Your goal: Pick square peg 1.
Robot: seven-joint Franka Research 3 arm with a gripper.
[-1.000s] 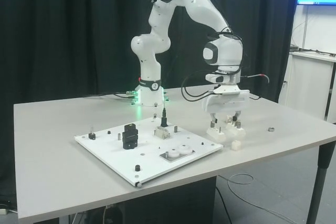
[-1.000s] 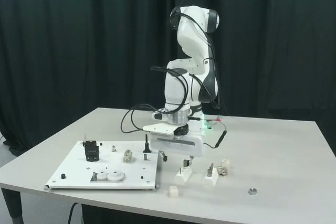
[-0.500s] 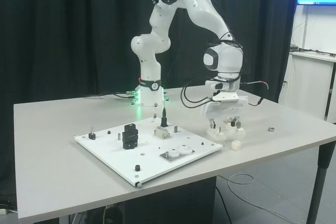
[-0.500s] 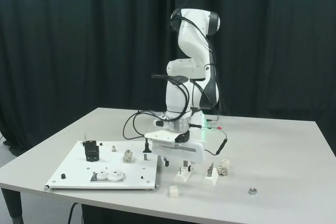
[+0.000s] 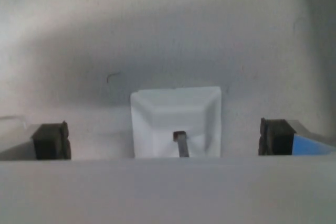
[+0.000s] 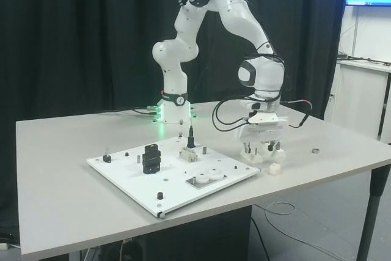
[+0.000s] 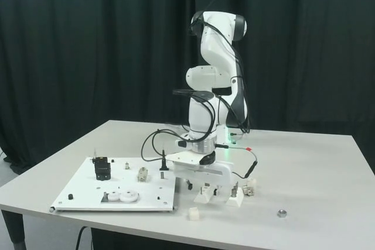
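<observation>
Compared with the earlier frames, the arm (image 6: pixel 235 16) is reaching lower: the hand (image 6: pixel 261 146) has descended from well above the small white holders to sit right down over them at the bench (image 6: pixel 61 169) surface, and its elbow is stretching out further.

Going left to right in the first room view, the flat white board (image 6: pixel 171 178) is lying on the matte grey bench, carrying a blocky black part (image 6: pixel 151 158), a small metal fixture (image 6: pixel 189 154) and two round white gears (image 6: pixel 208 178). Beside the board's right edge, the white hand is hovering low over the white holder (image 6: pixel 253 154). A small white cube (image 6: pixel 275 169) is resting just in front, and a small metal ring (image 6: pixel 316 150) is lying apart to the right.

In the wrist view, the holder (image 5: pixel 176 121) is showing as a smooth, square white plastic block with sloped inner walls forming a funnel-like recess. Square peg 1 (image 5: pixel 180 144), a thin dark metallic bar of square section, is standing upright in that recess.

The two black fingertips (image 5: pixel 51 141) are standing spread wide, released, one on each side of the holder and clear of it. The peg is sitting midway between them, not touching either pad, so the hand (image 5: pixel 164 140) is straddling the peg without gripping it.
</observation>
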